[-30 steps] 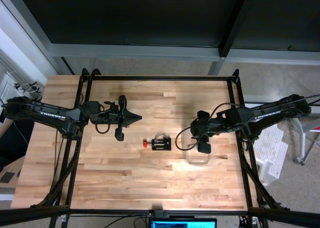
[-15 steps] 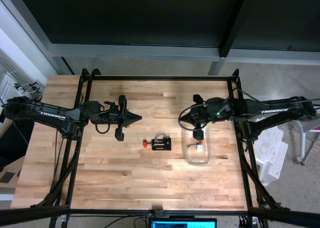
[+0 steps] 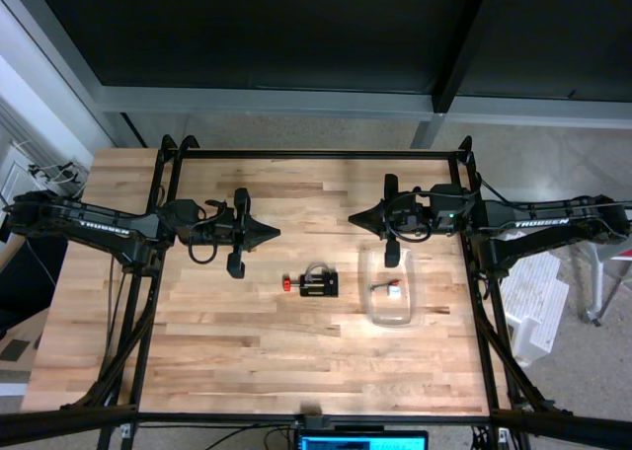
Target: Remove the RCA connector from the receptacle and place in the container
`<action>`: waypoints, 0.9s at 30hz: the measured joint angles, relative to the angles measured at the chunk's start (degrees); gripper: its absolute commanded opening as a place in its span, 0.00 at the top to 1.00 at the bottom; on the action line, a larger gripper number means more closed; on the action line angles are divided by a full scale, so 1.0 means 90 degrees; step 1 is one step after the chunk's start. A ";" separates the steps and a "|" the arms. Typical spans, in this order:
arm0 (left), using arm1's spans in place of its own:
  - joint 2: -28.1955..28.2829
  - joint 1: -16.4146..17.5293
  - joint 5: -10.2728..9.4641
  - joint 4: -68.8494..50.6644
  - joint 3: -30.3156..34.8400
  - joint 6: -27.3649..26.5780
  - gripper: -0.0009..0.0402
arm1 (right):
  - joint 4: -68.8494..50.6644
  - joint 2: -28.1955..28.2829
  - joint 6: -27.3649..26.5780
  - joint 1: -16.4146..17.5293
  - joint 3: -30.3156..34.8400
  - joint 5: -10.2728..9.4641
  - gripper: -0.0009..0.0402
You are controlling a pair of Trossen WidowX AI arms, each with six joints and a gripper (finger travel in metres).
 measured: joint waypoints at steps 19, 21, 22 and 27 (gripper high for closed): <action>0.0000 0.0000 -0.0002 0.0000 -0.0002 -0.0002 0.98 | 0.1406 -0.0005 0.0032 0.0002 -0.0879 -0.0444 0.98; 0.0000 0.0000 0.0000 -0.0002 -0.0002 0.0000 0.98 | 0.1392 -0.0005 0.0034 0.0000 -0.0896 -0.0481 0.98; 0.0000 0.0000 -0.0002 0.0000 0.0000 0.0000 0.98 | 0.1399 -0.0005 0.0034 0.0002 -0.0916 -0.0483 0.98; 0.0000 0.0000 0.0000 0.0000 0.0000 0.0000 0.98 | 0.1396 -0.0005 0.0034 0.0002 -0.0959 -0.0486 0.98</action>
